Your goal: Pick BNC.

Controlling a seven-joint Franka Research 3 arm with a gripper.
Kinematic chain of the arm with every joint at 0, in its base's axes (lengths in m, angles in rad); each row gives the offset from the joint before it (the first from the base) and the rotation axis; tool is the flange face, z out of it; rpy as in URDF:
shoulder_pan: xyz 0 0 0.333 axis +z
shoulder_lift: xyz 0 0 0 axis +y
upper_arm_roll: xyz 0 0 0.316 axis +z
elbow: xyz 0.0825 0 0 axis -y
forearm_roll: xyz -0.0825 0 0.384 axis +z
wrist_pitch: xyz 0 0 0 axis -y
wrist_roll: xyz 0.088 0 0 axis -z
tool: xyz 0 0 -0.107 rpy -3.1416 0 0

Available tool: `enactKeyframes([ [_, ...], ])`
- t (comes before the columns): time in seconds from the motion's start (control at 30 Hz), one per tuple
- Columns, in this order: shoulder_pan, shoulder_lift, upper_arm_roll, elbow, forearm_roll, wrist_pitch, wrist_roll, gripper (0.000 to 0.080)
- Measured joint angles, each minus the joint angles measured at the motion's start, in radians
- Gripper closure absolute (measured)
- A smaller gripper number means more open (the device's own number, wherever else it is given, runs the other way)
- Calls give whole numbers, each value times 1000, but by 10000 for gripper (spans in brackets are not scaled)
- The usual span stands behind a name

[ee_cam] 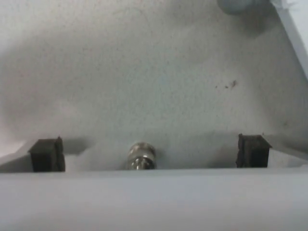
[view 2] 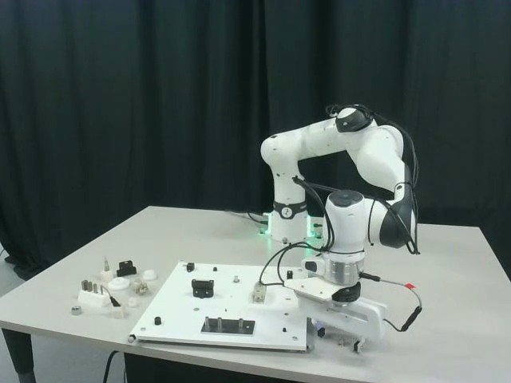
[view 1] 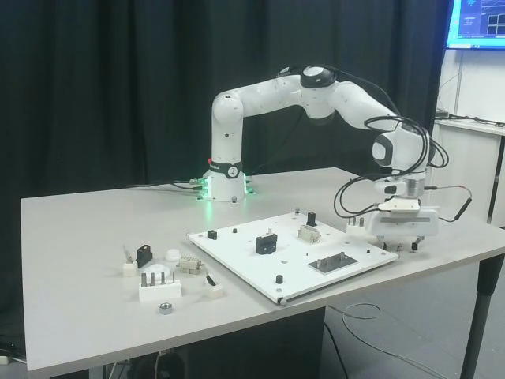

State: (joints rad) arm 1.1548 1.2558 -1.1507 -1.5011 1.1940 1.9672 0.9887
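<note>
Both fingertips [ee_cam: 48,155] flank the BNC [ee_cam: 142,156], untouched, jaws spread.

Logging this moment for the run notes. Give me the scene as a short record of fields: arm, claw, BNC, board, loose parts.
arm: white, reaching low past the board's far edge from the loose parts
claw: open, black fingertips either side of the connector, not touching it
BNC connector: on the grey table, between the fingertips, not yet gripped
board: white, flat, carrying small black fixtures
loose parts: grouped beside the board
</note>
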Motion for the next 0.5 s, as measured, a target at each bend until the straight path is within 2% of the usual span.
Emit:
enactKeyframes([
  [0.27,-5,5,8,0,-5,9,-7,3],
  [0.3,-6,5,8,0,-5,9,-7,94],
  [0.5,-6,5,9,3,-5,6,-17,94],
])
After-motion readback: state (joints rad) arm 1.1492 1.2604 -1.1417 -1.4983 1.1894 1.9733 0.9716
